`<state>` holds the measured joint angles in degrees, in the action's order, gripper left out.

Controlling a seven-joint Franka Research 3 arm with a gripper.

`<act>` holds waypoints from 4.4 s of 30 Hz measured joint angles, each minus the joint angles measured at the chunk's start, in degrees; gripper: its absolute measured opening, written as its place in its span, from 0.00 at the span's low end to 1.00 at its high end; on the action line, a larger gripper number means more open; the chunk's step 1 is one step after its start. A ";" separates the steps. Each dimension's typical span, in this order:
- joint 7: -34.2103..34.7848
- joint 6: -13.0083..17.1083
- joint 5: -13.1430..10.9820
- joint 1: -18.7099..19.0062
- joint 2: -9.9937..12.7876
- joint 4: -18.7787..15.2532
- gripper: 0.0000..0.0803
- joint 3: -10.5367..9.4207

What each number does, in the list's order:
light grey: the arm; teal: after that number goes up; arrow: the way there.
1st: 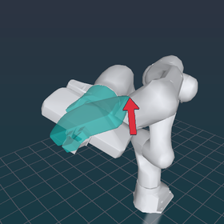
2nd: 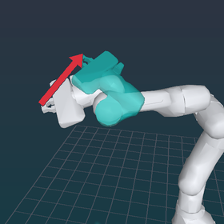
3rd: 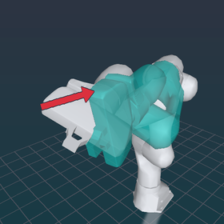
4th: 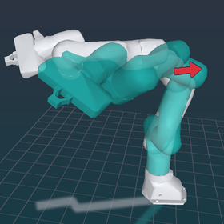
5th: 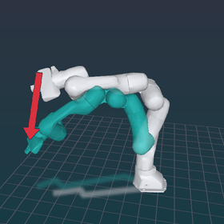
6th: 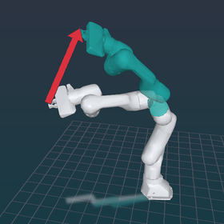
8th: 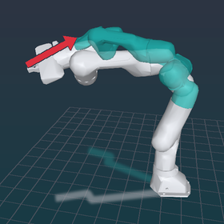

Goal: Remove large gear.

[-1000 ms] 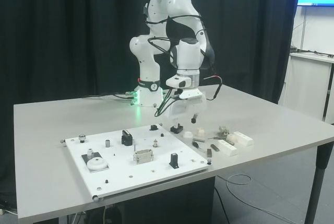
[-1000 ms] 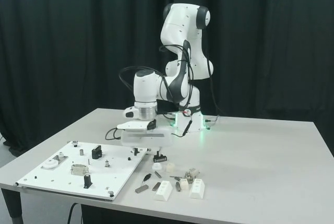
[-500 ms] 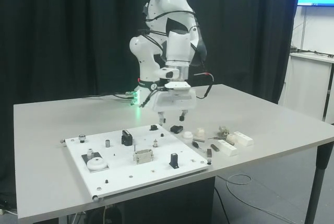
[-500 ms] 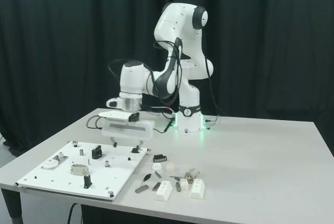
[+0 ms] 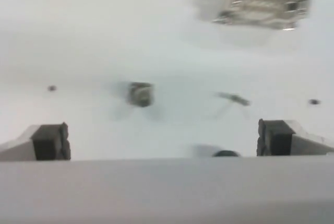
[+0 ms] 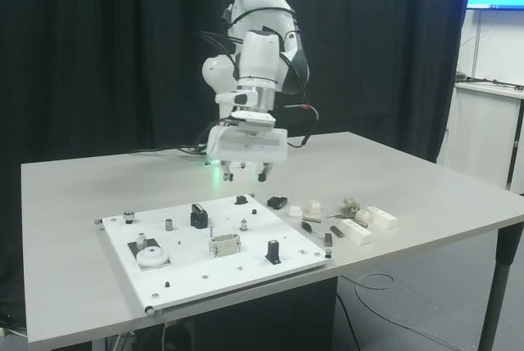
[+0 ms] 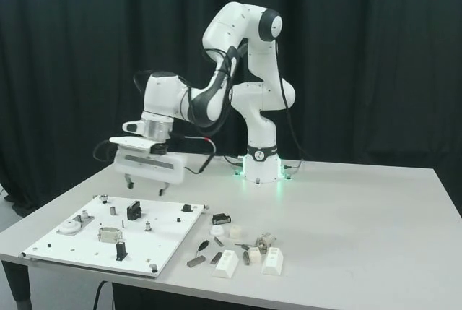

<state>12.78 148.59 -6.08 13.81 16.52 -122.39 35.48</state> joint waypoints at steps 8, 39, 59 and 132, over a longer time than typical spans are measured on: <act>-1.84 -0.43 -0.08 -3.16 1.75 4.06 1.00 -0.01; -14.25 -7.81 -10.03 -17.24 16.07 27.47 1.00 -2.67; -18.87 -17.00 -17.43 -25.81 24.68 38.79 1.00 -4.94; -14.74 -32.50 -25.11 -34.14 46.24 64.65 1.00 -4.92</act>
<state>-1.96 116.09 -31.19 -20.33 62.77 -57.74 30.56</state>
